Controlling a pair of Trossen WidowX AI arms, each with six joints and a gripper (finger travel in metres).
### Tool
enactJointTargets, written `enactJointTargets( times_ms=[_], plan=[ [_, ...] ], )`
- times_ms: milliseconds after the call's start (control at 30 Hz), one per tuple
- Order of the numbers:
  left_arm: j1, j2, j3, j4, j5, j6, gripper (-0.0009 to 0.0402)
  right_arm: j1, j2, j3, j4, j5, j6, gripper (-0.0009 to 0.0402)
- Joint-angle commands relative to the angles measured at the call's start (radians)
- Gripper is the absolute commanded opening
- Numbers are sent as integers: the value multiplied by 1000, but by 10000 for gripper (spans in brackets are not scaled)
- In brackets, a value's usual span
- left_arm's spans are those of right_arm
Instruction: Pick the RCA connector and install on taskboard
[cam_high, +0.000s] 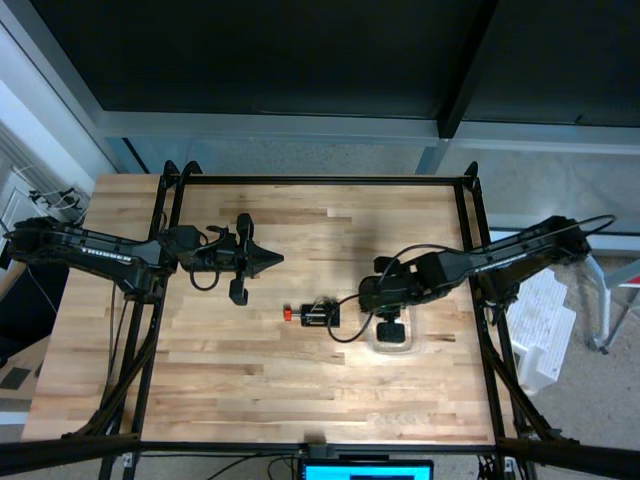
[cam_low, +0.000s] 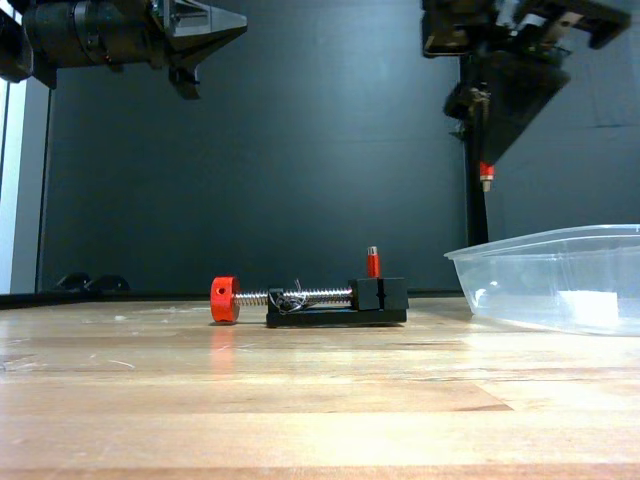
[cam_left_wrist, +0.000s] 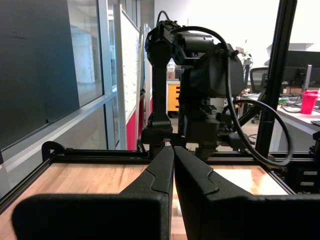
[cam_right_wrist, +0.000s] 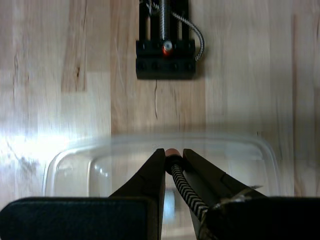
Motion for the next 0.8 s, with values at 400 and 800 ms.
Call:
enactJointTargets(
  times_ms=[400,800],
  plan=[
    [0,0,0,0,0,0,0,-37,209,195,5,0,-13,0],
    [0,0,0,0,0,0,0,-48,325,290,23,-1,-13,0]
  ],
)
